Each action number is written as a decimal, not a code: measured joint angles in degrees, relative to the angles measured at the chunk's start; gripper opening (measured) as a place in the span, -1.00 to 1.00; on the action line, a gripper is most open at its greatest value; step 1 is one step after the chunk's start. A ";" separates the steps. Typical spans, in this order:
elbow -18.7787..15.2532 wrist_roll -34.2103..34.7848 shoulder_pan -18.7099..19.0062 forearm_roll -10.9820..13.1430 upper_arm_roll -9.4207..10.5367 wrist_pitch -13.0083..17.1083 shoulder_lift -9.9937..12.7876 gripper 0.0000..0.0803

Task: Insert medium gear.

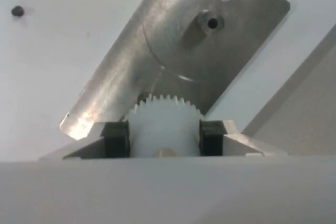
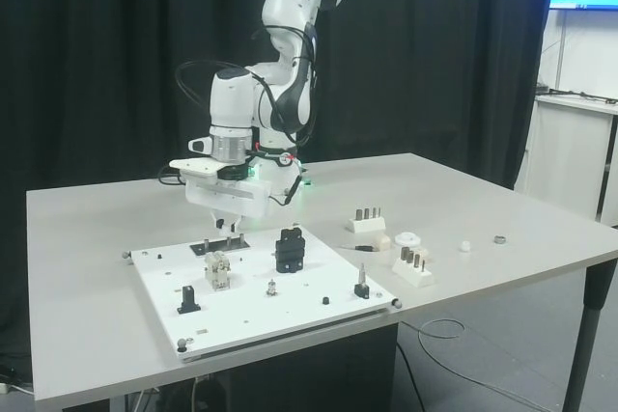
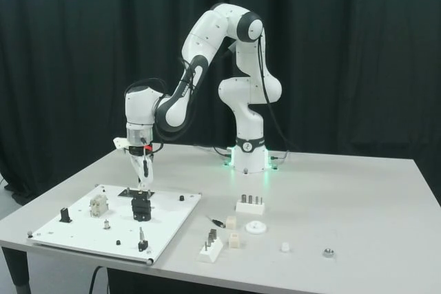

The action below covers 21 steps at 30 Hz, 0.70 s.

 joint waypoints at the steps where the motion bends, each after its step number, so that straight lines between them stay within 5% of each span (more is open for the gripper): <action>1: 0.00 0.00 0.00 0.00 0.02 0.02 0.00 -0.29; 21: 0.00 -0.33 0.00 0.00 0.39 1.09 0.10 -0.29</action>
